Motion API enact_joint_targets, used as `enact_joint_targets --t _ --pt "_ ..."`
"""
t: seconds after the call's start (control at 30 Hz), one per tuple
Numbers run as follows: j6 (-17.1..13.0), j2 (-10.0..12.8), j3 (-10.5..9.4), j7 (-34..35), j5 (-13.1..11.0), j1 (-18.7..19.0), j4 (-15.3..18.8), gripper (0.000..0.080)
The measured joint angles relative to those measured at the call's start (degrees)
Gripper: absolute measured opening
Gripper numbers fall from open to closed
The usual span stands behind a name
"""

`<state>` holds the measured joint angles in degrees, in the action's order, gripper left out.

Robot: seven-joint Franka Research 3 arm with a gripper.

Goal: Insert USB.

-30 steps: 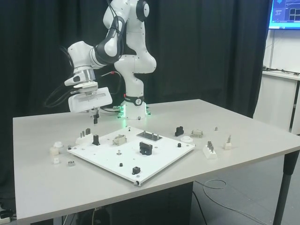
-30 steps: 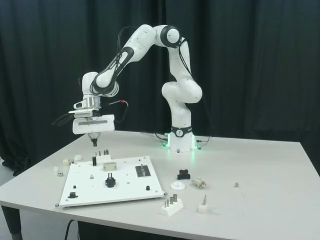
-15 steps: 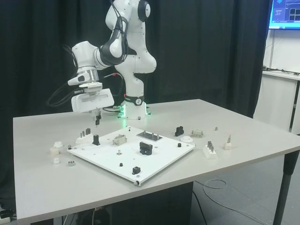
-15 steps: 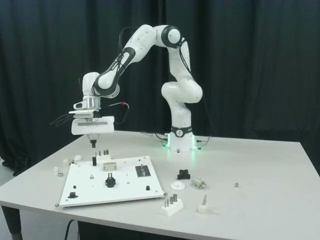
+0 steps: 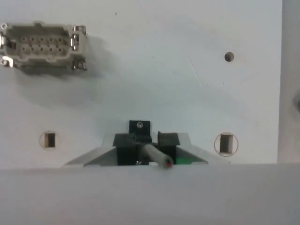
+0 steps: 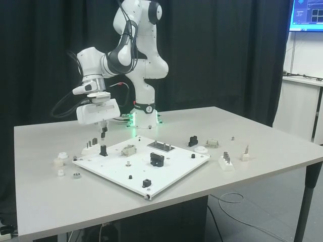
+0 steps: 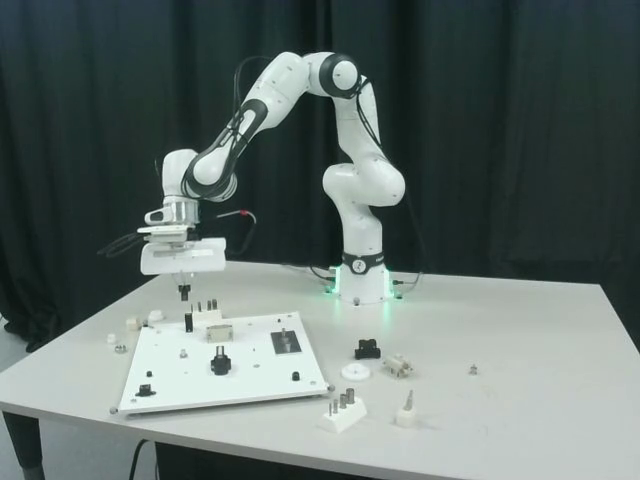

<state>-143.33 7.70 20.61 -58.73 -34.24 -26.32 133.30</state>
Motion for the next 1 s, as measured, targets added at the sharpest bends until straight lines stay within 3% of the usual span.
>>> enact_joint_targets --t 0.13,1.0 --pt "0.00 0.69 0.00 -2.58 0.00 0.00 -0.36 0.0094" --pt "0.06 3.04 0.12 -3.64 0.00 0.33 -0.51 0.0094"
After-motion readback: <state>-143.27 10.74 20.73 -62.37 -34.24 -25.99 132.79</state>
